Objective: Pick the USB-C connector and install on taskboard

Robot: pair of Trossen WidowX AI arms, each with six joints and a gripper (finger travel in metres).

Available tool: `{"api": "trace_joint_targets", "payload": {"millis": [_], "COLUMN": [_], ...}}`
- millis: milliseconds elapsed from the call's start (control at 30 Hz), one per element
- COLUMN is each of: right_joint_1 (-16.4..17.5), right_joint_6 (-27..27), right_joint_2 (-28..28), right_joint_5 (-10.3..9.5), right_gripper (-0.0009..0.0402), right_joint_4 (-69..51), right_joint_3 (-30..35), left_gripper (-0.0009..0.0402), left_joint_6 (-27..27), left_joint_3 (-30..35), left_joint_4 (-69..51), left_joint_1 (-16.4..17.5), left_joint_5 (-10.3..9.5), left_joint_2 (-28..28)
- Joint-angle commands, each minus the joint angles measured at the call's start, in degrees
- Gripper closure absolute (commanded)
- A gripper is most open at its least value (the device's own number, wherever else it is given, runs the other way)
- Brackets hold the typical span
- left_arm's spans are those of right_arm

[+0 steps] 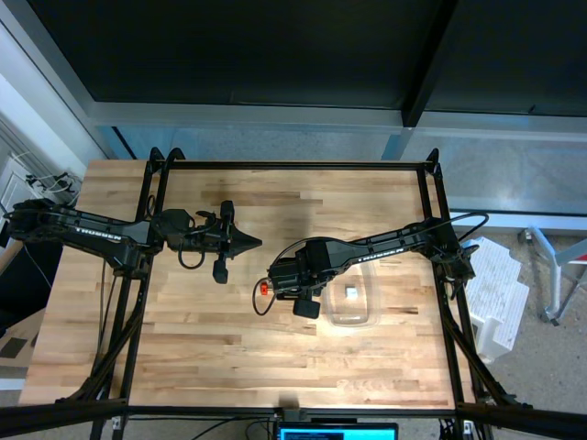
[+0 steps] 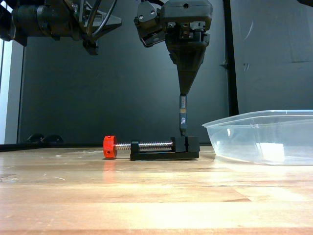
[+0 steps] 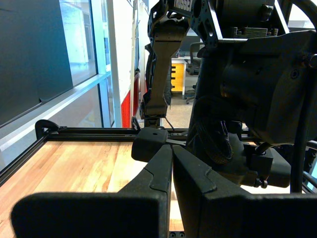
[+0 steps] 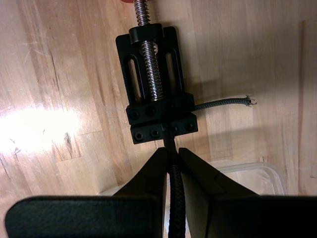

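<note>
The right gripper pinches the USB-C connector, seemingly touching the taskboard; left gripper, fingers closed, hovers aloft.

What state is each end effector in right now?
Left end effector: closed, empty, raised at left.
Right end effector: closed on USB-C connector at taskboard.

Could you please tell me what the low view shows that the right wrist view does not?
Only the low view shows the left gripper, shut and held high at the left, and the connector standing upright with its lower end at the taskboard. Only the right wrist view shows the board's two slots from above and a frayed cable stub running sideways out of its block. Both show the right gripper shut on the connector over the block, the screw and the tray nearby.
</note>
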State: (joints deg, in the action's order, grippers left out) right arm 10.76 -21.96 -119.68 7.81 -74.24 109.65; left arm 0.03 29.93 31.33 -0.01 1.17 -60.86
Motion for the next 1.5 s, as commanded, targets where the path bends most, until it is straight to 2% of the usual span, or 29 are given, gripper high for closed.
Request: {"api": "trace_joint_targets", "payload": {"millis": [33, 467, 1133, 1500], "right_joint_1": [0.0, -0.1, -0.1, -0.1], "right_joint_6": [0.2, 0.4, 1.3, 1.2], "right_joint_2": [0.0, 0.4, 0.4, 0.4], "right_joint_5": [0.00, -0.37, 0.20, -0.33], "right_gripper": [0.0394, 0.0394, 0.0393, 0.0394], "right_joint_4": [0.0, 0.0, 0.4, 0.8], "right_joint_3": [0.1, 0.1, -0.5, -0.8], "left_gripper": [0.0393, 0.0393, 0.0393, 0.0393], "left_joint_6": [0.0, 0.0, 0.0, 0.0], "left_joint_3": [0.0, 0.0, 0.0, 0.0], "left_joint_4": [0.0, 0.0, 0.0, 0.0], "left_joint_1": [0.0, 0.0, 0.0, 0.0], "left_joint_5": [0.02, 0.02, 0.04, 0.02], "left_joint_2": [0.0, 0.0, 0.0, 0.0]}}
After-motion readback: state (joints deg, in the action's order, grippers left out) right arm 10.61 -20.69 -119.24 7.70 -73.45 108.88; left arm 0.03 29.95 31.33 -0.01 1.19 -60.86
